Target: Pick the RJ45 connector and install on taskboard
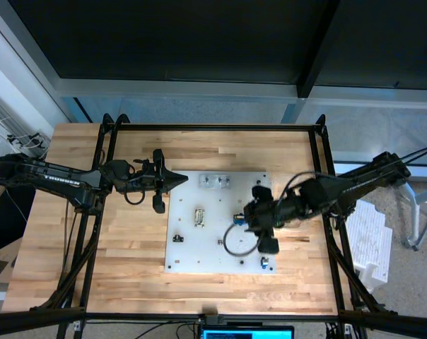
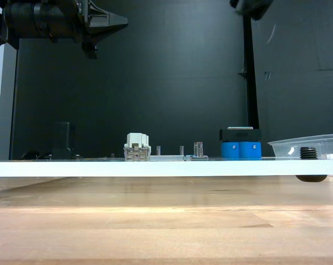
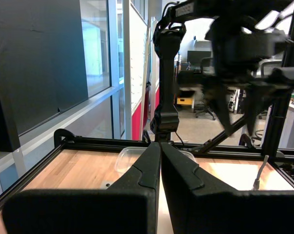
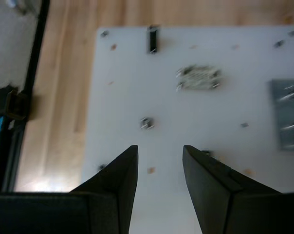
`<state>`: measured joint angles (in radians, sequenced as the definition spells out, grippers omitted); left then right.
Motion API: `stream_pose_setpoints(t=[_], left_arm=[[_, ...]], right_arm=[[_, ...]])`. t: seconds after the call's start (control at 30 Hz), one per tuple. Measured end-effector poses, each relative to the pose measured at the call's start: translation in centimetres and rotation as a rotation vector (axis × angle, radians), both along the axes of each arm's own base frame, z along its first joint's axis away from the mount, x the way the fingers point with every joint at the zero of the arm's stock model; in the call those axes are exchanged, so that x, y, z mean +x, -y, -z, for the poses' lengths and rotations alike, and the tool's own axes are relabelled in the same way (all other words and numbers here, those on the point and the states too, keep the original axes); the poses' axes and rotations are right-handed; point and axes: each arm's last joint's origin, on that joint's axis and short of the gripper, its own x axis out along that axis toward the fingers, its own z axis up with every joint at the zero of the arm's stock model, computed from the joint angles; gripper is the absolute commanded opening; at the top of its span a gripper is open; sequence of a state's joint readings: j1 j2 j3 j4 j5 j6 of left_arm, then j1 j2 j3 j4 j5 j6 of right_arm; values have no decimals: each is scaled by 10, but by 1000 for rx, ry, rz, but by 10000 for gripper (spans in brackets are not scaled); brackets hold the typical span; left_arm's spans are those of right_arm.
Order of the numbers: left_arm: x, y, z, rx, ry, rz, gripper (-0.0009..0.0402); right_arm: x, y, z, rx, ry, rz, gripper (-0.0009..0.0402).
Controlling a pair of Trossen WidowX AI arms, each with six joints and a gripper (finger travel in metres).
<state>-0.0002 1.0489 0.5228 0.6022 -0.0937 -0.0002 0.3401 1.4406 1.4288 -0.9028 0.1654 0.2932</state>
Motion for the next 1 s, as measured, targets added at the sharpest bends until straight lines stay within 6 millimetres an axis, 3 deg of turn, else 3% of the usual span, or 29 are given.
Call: stream_pose_setpoints(t=[0.23,0.5,0.73,1.0], left_arm=[[0,0,0,0,0,0,0],[0,0,0,0,0,0,0],[0,0,0,0,0,0,0],[0,0,0,0,0,0,0]], right_arm=[[-2,39,-11,-61,70,30,80],[-9,72,-17,-83,184,17,0],[-12,94,-14,-91,313,49,-1],[-16,102,-2,-89,508,39,0]])
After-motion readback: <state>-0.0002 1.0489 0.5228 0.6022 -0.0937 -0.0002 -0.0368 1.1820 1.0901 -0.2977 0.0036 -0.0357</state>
